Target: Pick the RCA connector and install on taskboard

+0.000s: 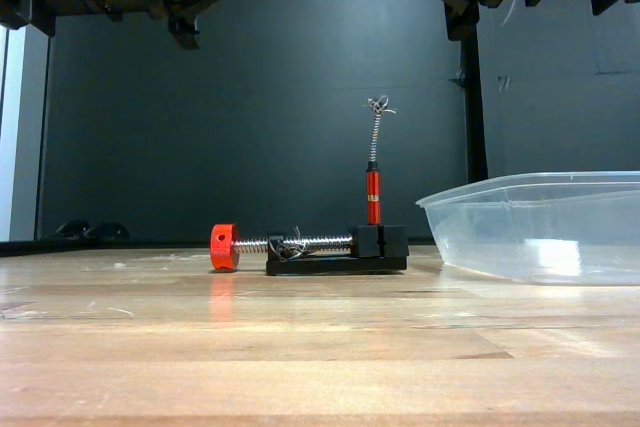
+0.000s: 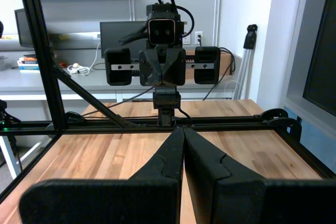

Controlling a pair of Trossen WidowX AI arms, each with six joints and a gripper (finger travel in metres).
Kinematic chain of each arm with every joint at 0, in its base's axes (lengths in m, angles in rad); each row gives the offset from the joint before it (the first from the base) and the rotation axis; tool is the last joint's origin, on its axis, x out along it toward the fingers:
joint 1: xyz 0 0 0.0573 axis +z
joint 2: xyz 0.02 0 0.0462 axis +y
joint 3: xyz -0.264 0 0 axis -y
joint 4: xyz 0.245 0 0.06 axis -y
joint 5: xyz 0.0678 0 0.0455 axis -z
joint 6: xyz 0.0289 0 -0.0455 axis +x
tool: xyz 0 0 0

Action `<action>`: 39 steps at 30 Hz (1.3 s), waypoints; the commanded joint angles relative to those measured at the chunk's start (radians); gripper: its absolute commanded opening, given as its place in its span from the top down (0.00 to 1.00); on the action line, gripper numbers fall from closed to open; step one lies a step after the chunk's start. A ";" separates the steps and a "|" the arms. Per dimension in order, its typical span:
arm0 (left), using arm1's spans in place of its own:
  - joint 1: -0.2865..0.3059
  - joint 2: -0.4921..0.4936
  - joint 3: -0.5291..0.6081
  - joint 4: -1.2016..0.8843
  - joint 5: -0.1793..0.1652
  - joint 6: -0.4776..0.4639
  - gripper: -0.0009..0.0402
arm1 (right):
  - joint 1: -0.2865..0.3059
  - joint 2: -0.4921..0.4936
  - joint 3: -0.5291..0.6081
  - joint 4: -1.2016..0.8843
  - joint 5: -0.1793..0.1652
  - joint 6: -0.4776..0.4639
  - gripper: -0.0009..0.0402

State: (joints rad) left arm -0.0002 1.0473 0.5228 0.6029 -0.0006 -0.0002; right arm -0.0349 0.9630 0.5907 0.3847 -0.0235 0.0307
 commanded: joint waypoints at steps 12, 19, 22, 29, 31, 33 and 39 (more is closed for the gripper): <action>0.000 0.000 0.000 0.000 0.000 0.000 0.98 | 0.000 0.001 -0.001 -0.006 0.005 0.005 0.98; 0.000 0.000 0.000 0.000 0.000 0.000 0.98 | 0.000 0.001 -0.001 -0.006 0.004 0.005 0.98; 0.000 0.000 0.000 0.000 0.000 0.000 0.98 | 0.000 0.001 -0.001 -0.007 0.005 0.005 0.98; 0.000 0.000 0.000 0.000 0.000 0.000 0.98 | 0.000 0.001 -0.001 -0.009 0.005 0.005 0.98; 0.000 0.000 0.000 0.000 0.000 0.000 0.98 | 0.000 0.001 -0.001 -0.010 0.004 0.005 0.98; 0.000 0.000 0.000 0.000 0.000 0.000 0.98 | 0.000 0.001 -0.001 -0.010 0.004 0.005 0.98; 0.000 0.000 0.000 0.000 0.000 0.000 0.98 | 0.000 0.001 -0.001 -0.025 0.004 0.005 0.98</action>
